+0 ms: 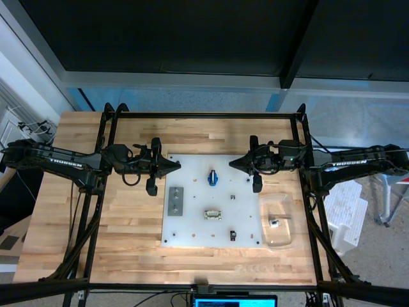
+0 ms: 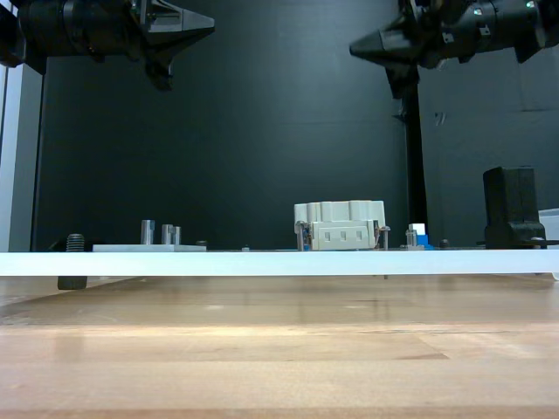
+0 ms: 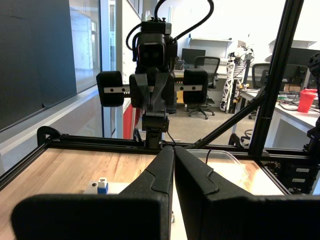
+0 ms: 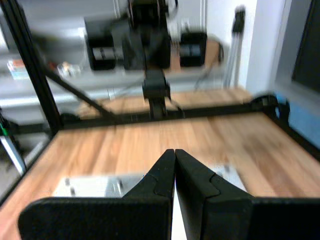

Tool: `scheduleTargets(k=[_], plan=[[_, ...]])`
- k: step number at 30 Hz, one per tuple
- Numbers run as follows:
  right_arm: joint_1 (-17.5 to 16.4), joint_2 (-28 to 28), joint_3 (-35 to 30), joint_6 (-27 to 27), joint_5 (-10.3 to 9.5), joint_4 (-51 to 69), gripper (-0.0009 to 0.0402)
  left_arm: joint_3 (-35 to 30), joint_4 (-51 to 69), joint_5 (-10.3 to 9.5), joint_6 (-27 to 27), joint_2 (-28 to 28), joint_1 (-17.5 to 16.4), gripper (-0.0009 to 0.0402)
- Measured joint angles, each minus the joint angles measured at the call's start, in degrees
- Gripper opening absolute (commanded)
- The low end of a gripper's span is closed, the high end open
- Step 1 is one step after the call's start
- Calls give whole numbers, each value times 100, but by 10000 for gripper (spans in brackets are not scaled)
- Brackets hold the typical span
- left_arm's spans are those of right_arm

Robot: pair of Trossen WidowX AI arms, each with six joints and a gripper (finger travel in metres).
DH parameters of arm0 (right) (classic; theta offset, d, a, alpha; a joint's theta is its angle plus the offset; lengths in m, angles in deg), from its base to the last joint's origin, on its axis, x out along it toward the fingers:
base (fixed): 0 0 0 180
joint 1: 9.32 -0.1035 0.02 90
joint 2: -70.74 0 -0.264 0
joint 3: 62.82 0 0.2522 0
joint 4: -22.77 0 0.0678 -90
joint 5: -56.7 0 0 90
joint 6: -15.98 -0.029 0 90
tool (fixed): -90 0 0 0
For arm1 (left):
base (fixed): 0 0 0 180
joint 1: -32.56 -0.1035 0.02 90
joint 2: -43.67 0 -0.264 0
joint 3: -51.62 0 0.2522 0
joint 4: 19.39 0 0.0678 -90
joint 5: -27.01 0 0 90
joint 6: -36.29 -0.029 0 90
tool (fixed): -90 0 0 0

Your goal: Pick the USB connector and install on taskboard

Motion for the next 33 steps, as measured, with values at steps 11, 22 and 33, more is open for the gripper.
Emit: scheduleTargets(k=[11, 22, 33], plan=[[-297, -402, -778, -2, 9, 2907, 0, 0, -2, -2, -2, 0, 0, 0], [-953, -466, -1659, 63, 229, 5241, 0, -2, -2, 0, 0, 0, 0, 0], [-2107, -452, -2151, -363, 841, 7023, 0, -2, 0, -2, -2, 0, 0, 0]])
